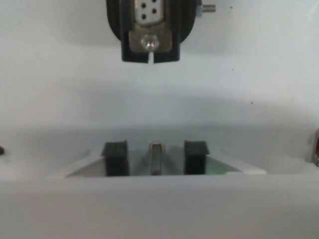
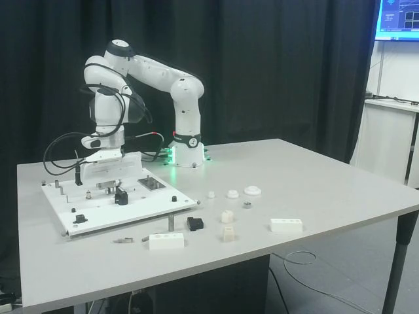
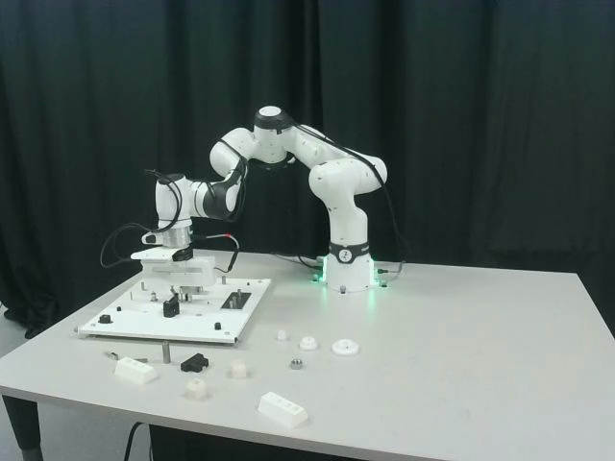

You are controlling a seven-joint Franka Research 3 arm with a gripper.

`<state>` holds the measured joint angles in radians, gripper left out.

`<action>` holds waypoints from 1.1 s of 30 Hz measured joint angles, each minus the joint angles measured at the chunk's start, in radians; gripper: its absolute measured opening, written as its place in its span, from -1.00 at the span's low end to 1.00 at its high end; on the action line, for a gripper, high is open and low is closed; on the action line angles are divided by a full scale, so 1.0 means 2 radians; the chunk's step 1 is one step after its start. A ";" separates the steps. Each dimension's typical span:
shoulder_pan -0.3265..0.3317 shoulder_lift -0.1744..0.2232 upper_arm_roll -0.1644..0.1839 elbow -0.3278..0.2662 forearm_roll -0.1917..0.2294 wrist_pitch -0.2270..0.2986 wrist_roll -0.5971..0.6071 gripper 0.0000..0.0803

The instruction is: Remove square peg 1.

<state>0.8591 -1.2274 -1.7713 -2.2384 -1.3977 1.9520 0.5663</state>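
In the wrist view my gripper (image 1: 156, 157) is open, its two black fingertips (image 1: 115, 158) standing on either side of a slim grey square peg (image 1: 156, 162). A gap shows between the peg and each fingertip. The peg stands upright on the white board (image 1: 149, 99). In the room views my gripper (image 2: 105, 180) (image 3: 178, 277) hangs low over the rear middle of the board (image 2: 141, 208) (image 3: 125, 329). The arm hides the peg in both room views.
A black connector block with a grey metal socket (image 1: 149, 30) is mounted on the board beyond the peg. Loose on the table in front lie white blocks (image 2: 166, 241) (image 2: 286, 225), a black part (image 2: 194, 224), and small white round pieces (image 2: 252, 191).
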 joint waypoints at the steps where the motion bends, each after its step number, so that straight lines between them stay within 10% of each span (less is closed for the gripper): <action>1: 0.000 0.000 0.000 0.000 0.000 0.000 0.000 -0.08; 2: 0.000 0.000 0.000 0.000 0.000 0.000 0.000 -0.08; 3: 0.000 0.000 0.000 0.000 0.000 0.000 0.000 -0.53; 10: 0.001 0.000 0.000 0.001 0.000 0.001 0.000 -0.53; 12: 0.001 0.000 0.000 0.001 0.000 0.001 0.000 -0.93; 33: 0.000 0.001 0.011 0.000 0.000 -0.013 0.000 -0.93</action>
<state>0.8593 -1.2263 -1.7487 -2.2394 -1.3972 1.9265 0.5668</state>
